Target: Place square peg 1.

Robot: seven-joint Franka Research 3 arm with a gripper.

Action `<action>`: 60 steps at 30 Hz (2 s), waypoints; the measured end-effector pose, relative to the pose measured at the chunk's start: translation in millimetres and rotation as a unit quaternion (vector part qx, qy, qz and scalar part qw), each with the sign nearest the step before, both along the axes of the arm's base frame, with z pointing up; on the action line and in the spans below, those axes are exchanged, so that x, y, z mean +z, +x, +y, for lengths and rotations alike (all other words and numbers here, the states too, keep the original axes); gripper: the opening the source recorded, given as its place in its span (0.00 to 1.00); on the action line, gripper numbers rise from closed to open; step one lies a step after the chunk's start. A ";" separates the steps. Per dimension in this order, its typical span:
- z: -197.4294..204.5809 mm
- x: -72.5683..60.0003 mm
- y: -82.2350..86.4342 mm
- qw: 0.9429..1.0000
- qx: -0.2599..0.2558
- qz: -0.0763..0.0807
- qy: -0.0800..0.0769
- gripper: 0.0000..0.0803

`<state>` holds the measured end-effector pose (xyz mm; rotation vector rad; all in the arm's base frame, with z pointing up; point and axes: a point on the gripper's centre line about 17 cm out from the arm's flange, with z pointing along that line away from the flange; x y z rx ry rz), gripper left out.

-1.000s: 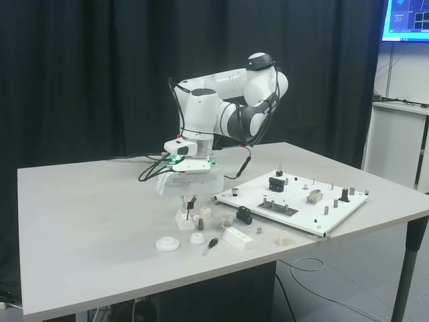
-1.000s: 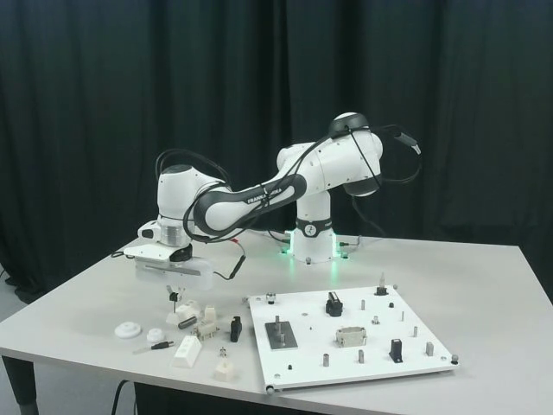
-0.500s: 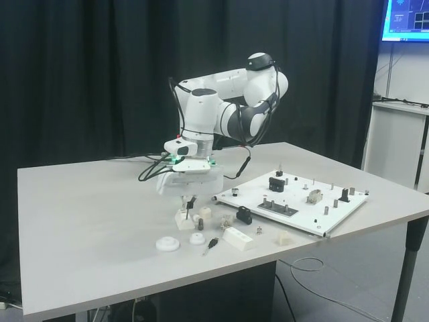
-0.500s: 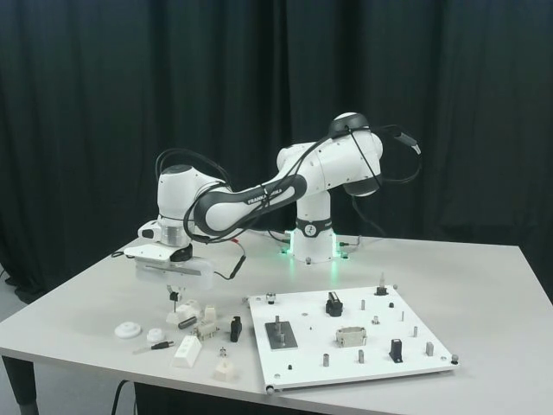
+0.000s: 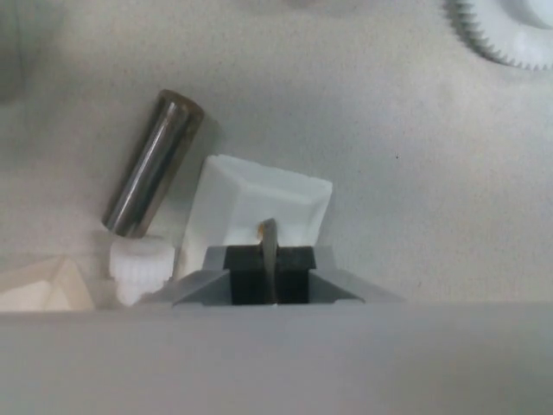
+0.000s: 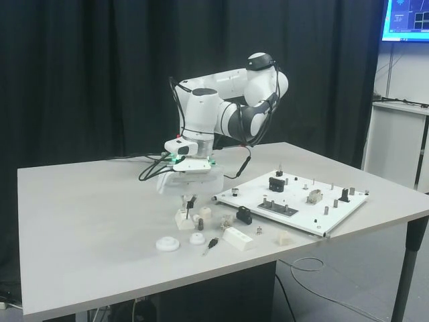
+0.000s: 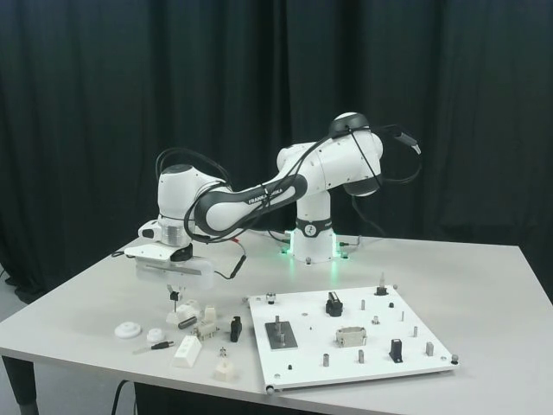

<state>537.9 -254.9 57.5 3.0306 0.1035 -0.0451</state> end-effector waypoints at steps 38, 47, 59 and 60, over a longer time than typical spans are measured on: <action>4.2 -3.4 -3.5 1.000 -0.004 0.004 0.007 0.03; 5.6 -5.8 -4.0 1.000 -0.005 0.005 0.008 0.03; 0.4 -4.5 -1.3 1.000 -0.012 0.000 -0.001 0.03; -0.3 -3.6 -0.5 1.000 -0.012 -0.001 -0.002 0.40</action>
